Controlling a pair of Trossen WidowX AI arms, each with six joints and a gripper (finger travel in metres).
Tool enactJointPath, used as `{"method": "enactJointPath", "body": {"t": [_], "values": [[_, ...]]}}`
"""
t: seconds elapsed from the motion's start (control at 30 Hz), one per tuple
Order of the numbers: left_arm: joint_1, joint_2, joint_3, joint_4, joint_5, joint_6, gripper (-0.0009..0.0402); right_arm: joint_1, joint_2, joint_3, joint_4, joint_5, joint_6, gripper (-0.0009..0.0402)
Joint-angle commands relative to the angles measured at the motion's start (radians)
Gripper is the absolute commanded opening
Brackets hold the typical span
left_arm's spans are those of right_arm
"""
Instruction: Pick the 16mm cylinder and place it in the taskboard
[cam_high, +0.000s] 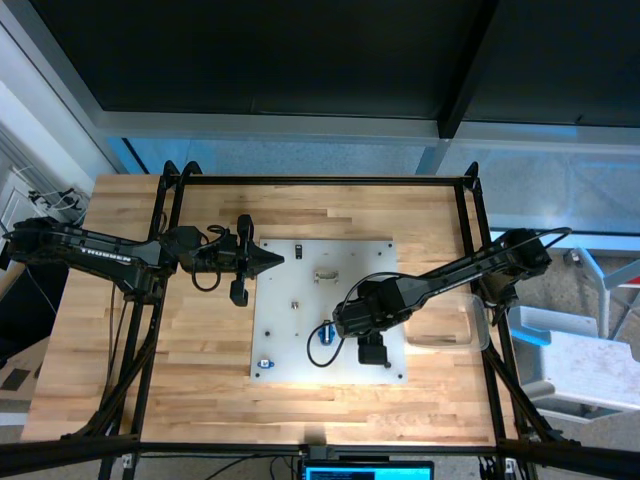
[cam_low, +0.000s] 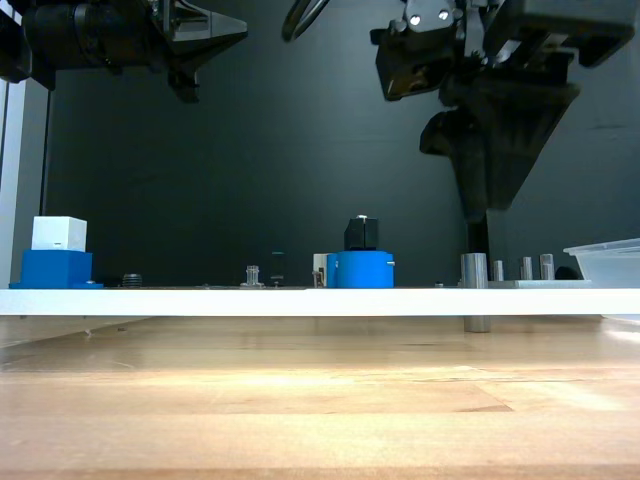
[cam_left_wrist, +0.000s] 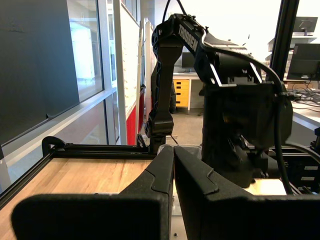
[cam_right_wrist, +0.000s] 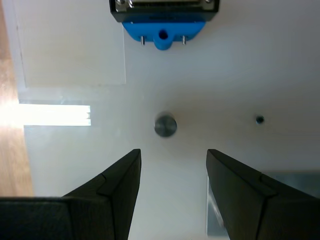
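A metal cylinder (cam_right_wrist: 165, 125) stands upright in a hole of the white taskboard (cam_right_wrist: 240, 60), seen end-on in the right wrist view. In the low view the cylinder (cam_low: 474, 272) passes through the taskboard (cam_low: 250, 300) and sticks out below it. My right gripper (cam_right_wrist: 172, 152) hangs open straight above it, its fingers apart and clear of the cylinder, holding nothing. From above, the right gripper (cam_high: 345, 318) is over the taskboard (cam_high: 300, 340) near its middle. My left gripper (cam_high: 268, 258) is shut and empty, hovering at the board's left edge, well above it (cam_low: 225, 30).
A clear plastic bin (cam_high: 470, 330) sits right of the board. A blue fitting (cam_right_wrist: 162, 30) with a connector lies just beyond the cylinder. In the low view a blue block with a white cube (cam_low: 57, 258), a blue round fitting (cam_low: 360, 268) and thin pegs (cam_low: 525, 267) stand on the board.
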Motion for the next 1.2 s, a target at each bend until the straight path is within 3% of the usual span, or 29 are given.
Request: {"method": "enactJointPath", "body": {"t": [0.03, 1.2], "values": [[0.000, 0.000, 0.000, 0.000, 0.000, 0.000, 0.0000, 0.000, -0.028, 0.000, -0.023, 0.000, 0.000, 0.0181], [0.000, 0.000, 0.000, 0.000, 0.000, 0.000, 0.0000, 0.000, -0.051, 0.000, -0.026, 0.000, 0.004, 0.0181]]}}
